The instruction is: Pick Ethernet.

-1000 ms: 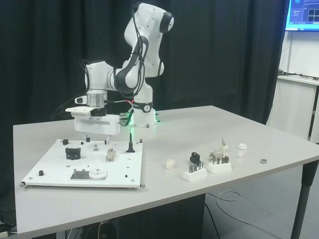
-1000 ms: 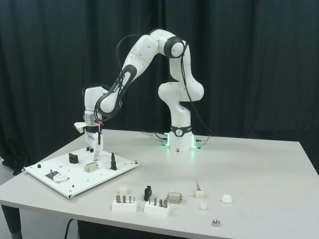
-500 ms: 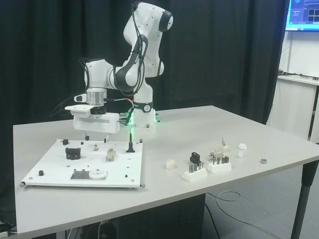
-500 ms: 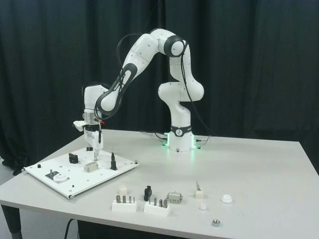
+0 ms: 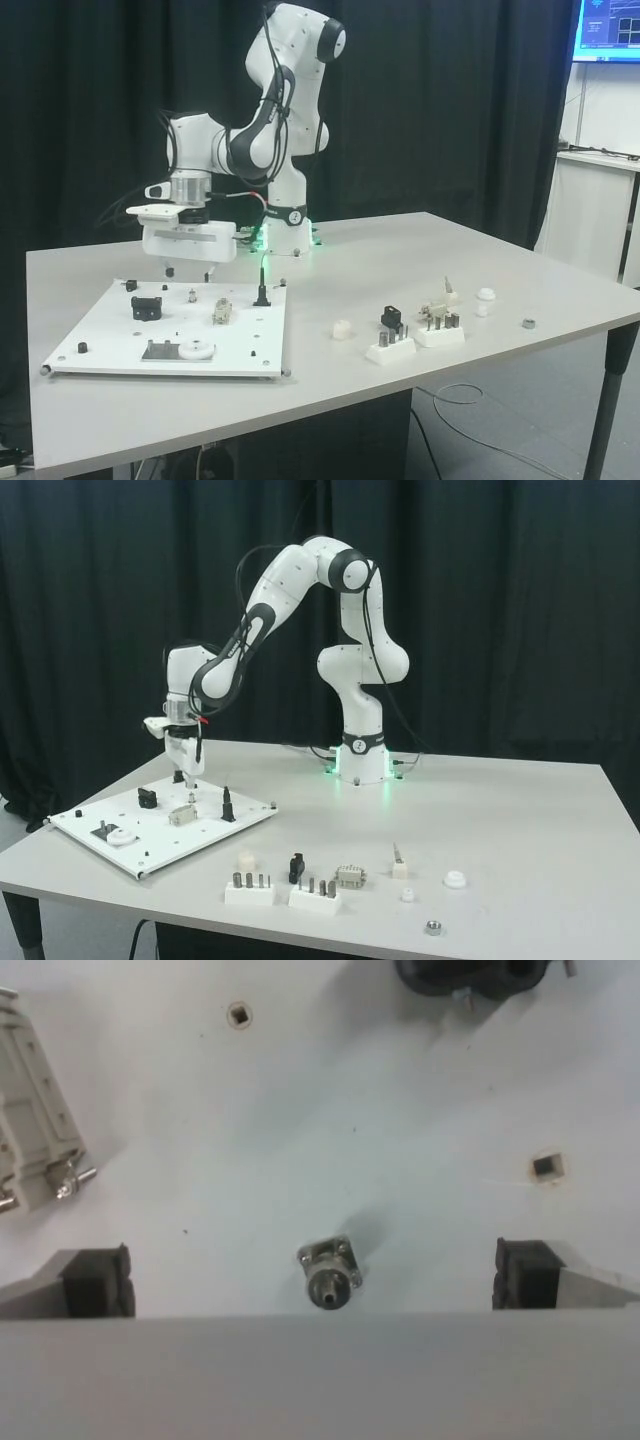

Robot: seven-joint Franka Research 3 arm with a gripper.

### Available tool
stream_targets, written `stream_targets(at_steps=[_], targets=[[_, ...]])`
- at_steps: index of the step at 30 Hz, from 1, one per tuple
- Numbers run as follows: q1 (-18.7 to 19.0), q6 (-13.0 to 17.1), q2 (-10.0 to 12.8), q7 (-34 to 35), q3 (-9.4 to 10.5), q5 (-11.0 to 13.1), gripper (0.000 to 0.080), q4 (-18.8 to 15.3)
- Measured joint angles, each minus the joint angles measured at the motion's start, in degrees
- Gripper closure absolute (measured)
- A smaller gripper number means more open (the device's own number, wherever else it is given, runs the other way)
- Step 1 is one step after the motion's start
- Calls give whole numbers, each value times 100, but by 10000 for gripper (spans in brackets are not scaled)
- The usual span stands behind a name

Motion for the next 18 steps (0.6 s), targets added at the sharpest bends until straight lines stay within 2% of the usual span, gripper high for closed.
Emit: stream_targets(at_steps=[9, 18], targets=[[8, 0, -53, 0, -45, -105, 3, 33], [127, -42, -234, 0, -45, -309, 3, 87]])
